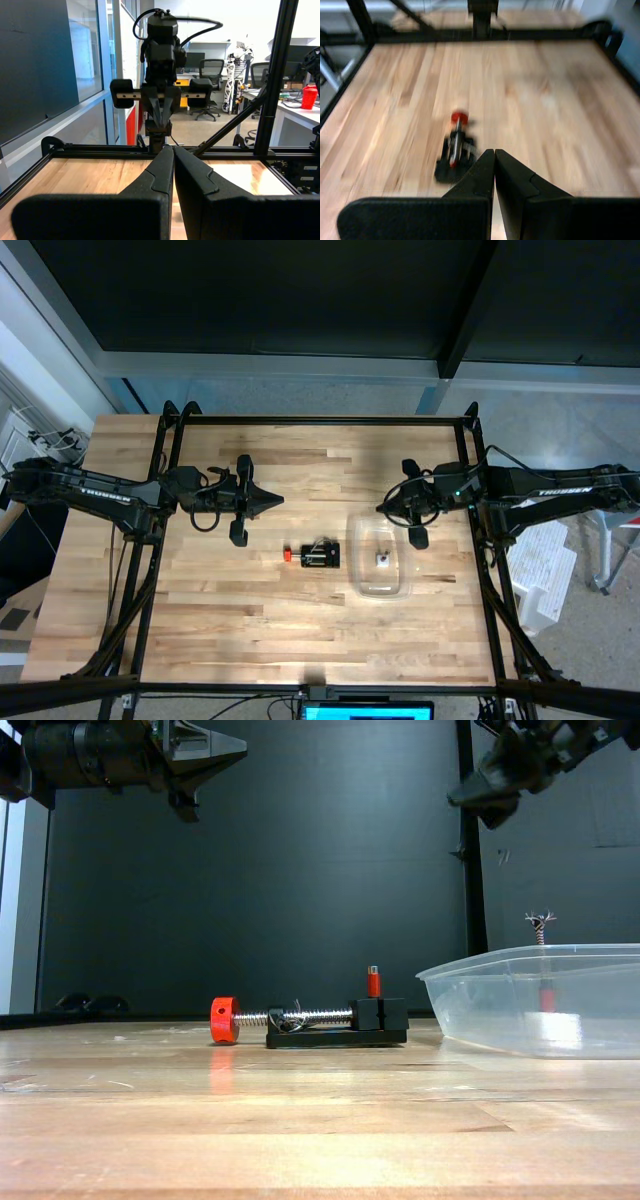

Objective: Pick the RCA connector and install on taskboard

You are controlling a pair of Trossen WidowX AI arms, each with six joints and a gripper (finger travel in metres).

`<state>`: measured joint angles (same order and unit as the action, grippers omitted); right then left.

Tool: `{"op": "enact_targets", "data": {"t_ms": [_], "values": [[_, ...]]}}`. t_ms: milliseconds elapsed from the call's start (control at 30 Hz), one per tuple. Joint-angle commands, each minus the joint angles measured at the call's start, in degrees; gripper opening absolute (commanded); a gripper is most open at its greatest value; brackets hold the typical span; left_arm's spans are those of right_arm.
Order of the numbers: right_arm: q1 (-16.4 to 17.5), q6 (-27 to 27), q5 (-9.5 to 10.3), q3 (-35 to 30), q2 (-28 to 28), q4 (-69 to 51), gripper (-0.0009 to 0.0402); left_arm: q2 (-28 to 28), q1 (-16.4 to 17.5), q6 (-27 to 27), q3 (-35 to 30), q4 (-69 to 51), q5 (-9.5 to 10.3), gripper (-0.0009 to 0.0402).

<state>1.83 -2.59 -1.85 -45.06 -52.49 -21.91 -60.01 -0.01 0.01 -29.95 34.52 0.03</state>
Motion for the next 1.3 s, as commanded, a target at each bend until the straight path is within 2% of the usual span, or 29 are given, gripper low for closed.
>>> {"op": "enact_targets", "data": {"t_ms": [33, 133, 267, 433, 500, 667, 1000, 1067, 1100, 1300], "values": [[1.1, -1.3, -0.13, -1.3, 0.0, -6.1, 0.0000, 0.0, 0.0, 0.0, 0.0, 0.0, 0.00, 0.0000], [2.6, -1.9, -0.72, -2.4, 0.0, -11.3, 0.0000, 0.0, 0.0, 0.0, 0.0, 0.0, 0.00, 0.0000], [6.0, -3.8, -4.66, -3.3, 0.0, -16.8, 0.0000, 0.0, 0.0, 0.0, 0.0, 0.0, 0.00, 0.0000], [10.9, -8.1, -4.81, -3.5, 0.0, -20.2, 0.0000, 0.0, 0.0, 0.0, 0.0, 0.0, 0.00, 0.0000], [12.9, -9.6, -6.12, -3.5, 0.0, -21.7, 0.0000, 0.0, 0.0, 0.0, 0.0, 0.0, 0.00, 0.0000], [16.8, -11.9, -7.65, -3.5, -0.4, -26.2, 0.0000, 0.0, 0.0, 0.0, 0.0, 0.0, 0.00, 0.0000], [17.9, -15.2, -7.74, -3.5, -2.9, -29.7, 0.0000, 0.0, 0.0, 0.0, 0.0, 0.0, 0.00, 0.0000], [17.9, -16.3, -8.55, -3.5, -3.6, -29.7, 0.0003, 0.0, 0.0, 0.0, 0.0, 0.0, 0.00, 0.0000], [17.9, -16.6, -9.16, -3.4, -4.3, -29.6, 0.0008, 0.0, 0.0, 0.0, 0.0, 0.0, 0.00, 0.0000], [17.9, -18.2, -9.35, -3.4, -8.5, -27.5, 0.0076, 0.0, 0.0, 0.0, 0.0, 0.0, 0.00, 0.0000]]}}
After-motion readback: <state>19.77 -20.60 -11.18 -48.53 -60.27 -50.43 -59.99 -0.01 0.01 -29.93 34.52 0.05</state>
